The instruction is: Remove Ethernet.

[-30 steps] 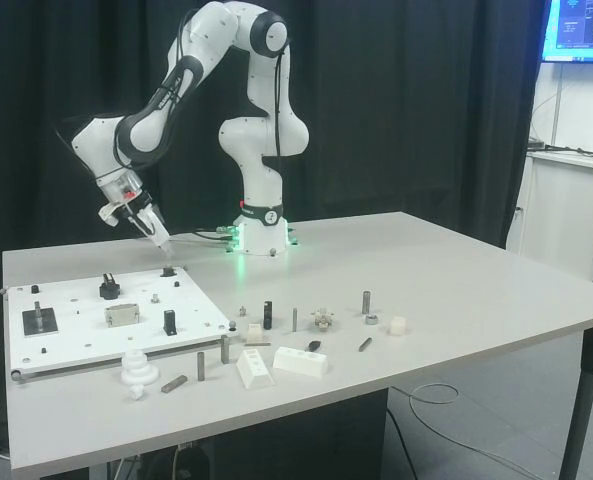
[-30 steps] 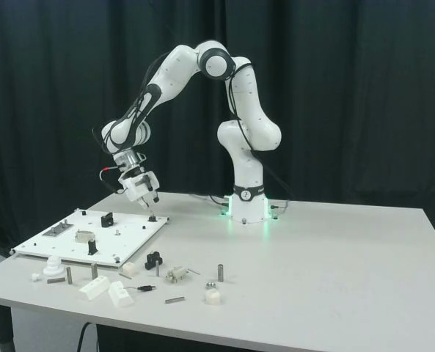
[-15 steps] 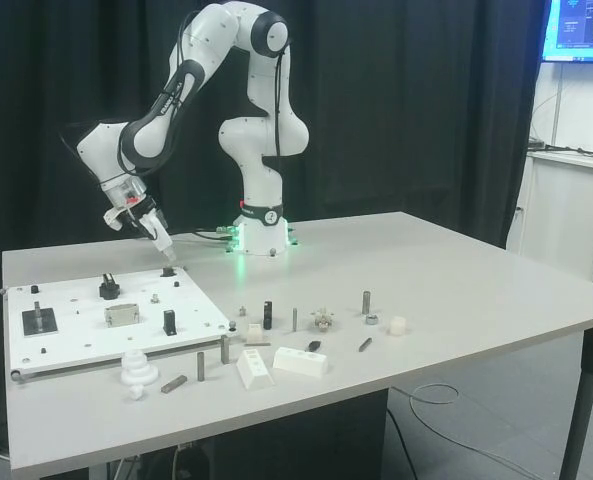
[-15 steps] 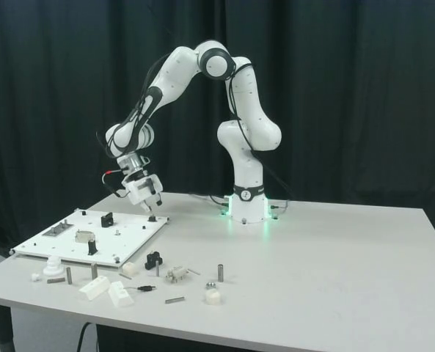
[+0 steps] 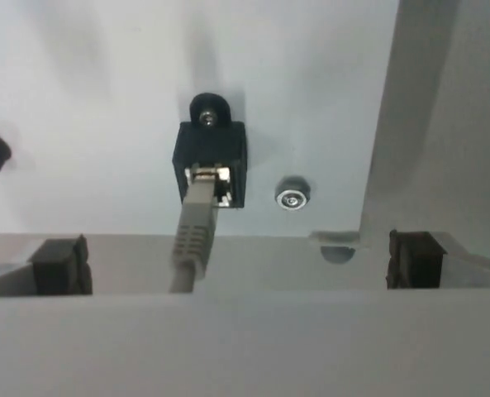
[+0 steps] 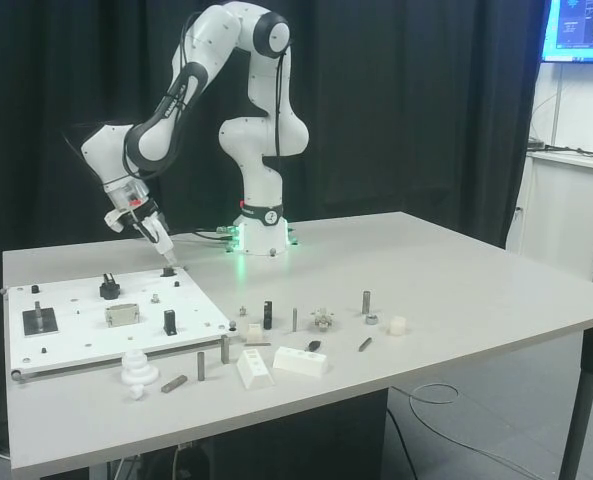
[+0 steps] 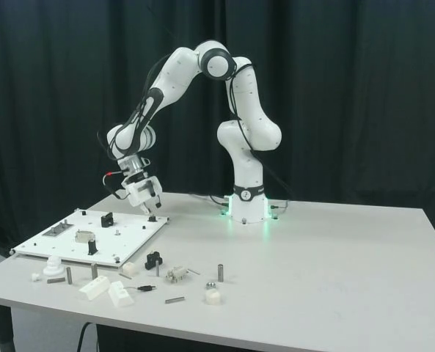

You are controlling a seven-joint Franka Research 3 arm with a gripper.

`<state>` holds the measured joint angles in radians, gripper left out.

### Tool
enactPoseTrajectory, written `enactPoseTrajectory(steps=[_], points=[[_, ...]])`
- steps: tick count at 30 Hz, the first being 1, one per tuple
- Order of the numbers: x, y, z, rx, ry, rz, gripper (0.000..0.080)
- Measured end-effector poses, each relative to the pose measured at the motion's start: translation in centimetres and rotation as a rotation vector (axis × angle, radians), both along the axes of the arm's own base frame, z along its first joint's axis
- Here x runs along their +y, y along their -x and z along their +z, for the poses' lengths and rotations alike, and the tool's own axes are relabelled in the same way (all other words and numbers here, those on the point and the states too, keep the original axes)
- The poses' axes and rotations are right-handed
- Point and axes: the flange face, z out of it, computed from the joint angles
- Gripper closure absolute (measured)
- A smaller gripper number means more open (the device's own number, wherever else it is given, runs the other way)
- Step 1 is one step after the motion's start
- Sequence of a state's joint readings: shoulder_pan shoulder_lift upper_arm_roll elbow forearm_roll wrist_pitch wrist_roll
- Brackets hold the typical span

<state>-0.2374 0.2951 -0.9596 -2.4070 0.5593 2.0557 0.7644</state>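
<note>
A short grey Ethernet plug (image 5: pixel 197 223) sits plugged into a small black socket (image 5: pixel 211 161) on the white board (image 5: pixel 79 83). That socket (image 6: pixel 168 270) is at the board's far corner, nearest the arm's base. My gripper (image 5: pixel 236 263) hovers just above it and is open. Its black fingertips (image 5: pixel 61 265) stand wide apart on either side of the plug and do not touch it. From the room, the gripper (image 6: pixel 164 252) hangs tilted over that corner of the board (image 7: pixel 129 235), with the socket (image 7: pixel 152 217) right under the gripper (image 7: pixel 153 202).
The board also carries a black block (image 6: pixel 108 288), a metal connector (image 6: pixel 122 315), a black upright piece (image 6: pixel 168 320) and a peg stand (image 6: pixel 38 318). Several loose pegs, white blocks (image 6: pixel 298 361) and a white gear (image 6: pixel 136 372) lie on the grey table (image 6: pixel 456 270) beside it.
The wrist has swung round a little and the fingertips have come lower, closer to the socket at the board's far corner. The plug is still in its socket.
</note>
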Motion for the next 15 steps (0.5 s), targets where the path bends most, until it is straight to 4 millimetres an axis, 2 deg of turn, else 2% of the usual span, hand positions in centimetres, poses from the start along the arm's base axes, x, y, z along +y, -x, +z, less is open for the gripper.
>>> enactPoseTrajectory(steps=[15], points=[[0.19, -0.40, -0.53, 0.005, 0.006, -0.010, 0.0003]])
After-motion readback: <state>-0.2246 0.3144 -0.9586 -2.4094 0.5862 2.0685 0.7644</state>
